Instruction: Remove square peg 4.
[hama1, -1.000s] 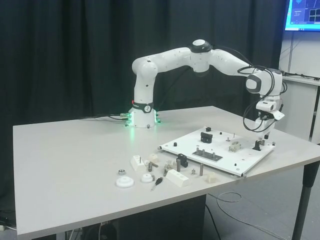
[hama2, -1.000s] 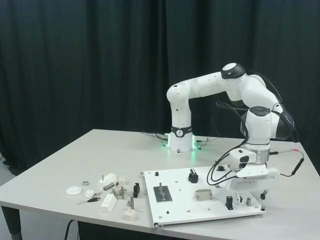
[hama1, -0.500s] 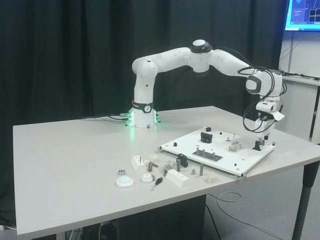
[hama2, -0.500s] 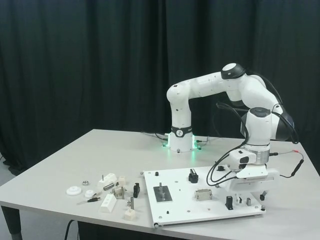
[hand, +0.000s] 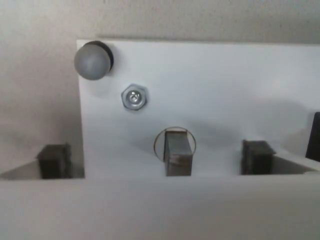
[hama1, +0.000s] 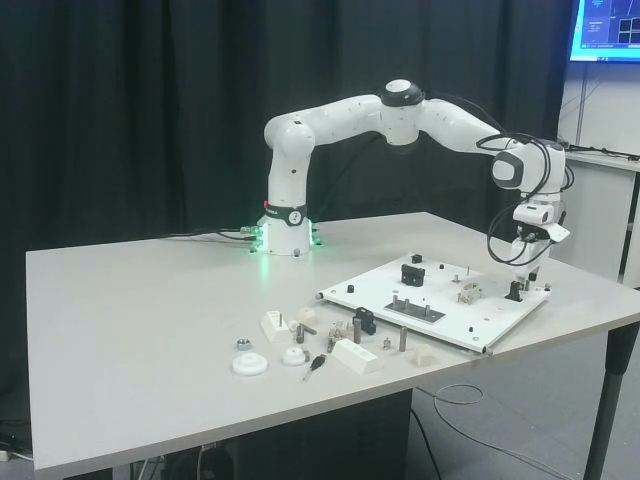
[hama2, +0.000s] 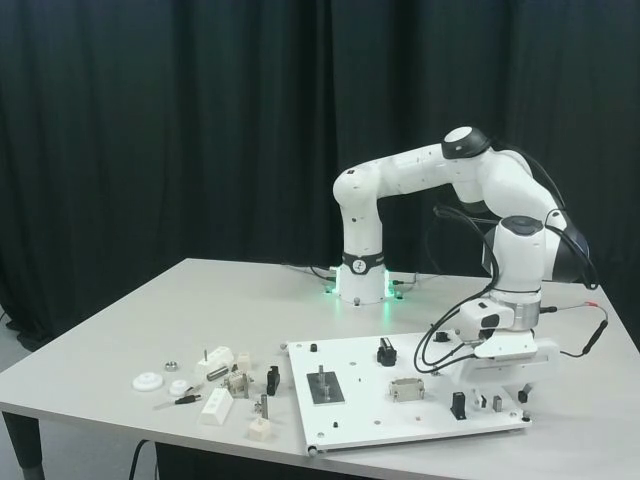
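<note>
Square peg 4 (hand: 177, 156) is a short grey block standing upright in a round hole of the white board (hand: 225, 90), close to the board's corner. My gripper (hand: 156, 160) hangs just above it, open. Its black fingertips (hand: 54, 161) sit wide apart, one on each side of the peg and clear of it. In the second room view the peg (hama2: 496, 402) shows as a small grey stub at the board's right end, under the gripper (hama2: 503, 383). The first room view has the gripper (hama1: 527, 265) over the board's far right corner.
A grey round foot (hand: 93, 60) and a hex nut (hand: 134, 97) sit by the board's corner. A black upright part (hama2: 459, 404) stands on the board (hama2: 360, 410) just left of the peg. Several loose parts (hama1: 300, 340) lie on the table left of the board.
The gripper has risen slightly above the board's right end. Its fingers stay apart and the peg stays in its hole.
</note>
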